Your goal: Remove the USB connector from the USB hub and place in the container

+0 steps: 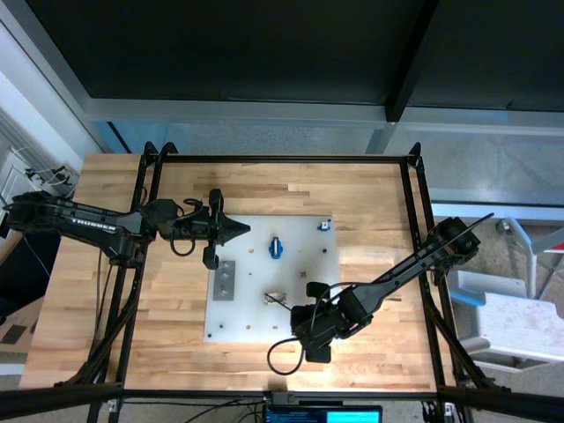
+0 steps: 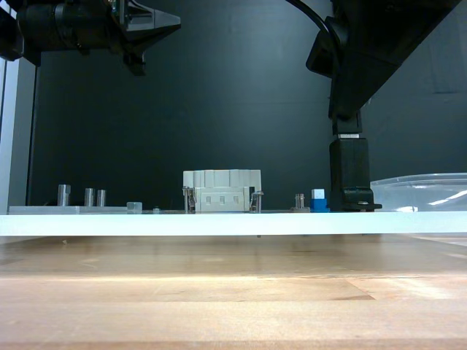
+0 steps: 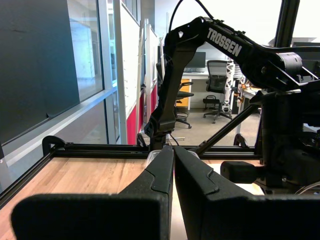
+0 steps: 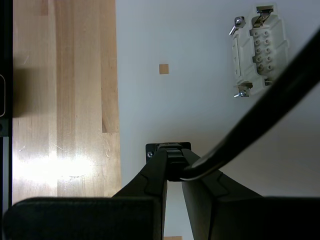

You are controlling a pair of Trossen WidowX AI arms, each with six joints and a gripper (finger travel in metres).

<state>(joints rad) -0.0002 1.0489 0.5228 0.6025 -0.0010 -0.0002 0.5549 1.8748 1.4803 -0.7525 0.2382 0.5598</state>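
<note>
In the right wrist view my right gripper [image 4: 174,161] is shut on the dark plug of the USB connector [image 4: 173,169]. The plug sits against the small black USB hub [image 4: 168,147] on the white board, and its black lead [image 4: 250,117] runs away diagonally. From above, the right gripper [image 1: 311,298] points down at the board's right-middle. The low view has it [image 2: 347,186] standing upright on the board, with the clear container [image 2: 422,191] just to its right. My left gripper [image 3: 173,152] hangs shut and empty above the board's upper left corner [image 1: 236,230].
A beige-silver rectangular fitting [image 1: 278,298] lies left of the hub. A grey block with holes [image 1: 226,282] sits at the left of the white board [image 1: 264,328], and a blue part [image 1: 276,248] at its top middle. Black frame rails ring the wooden table.
</note>
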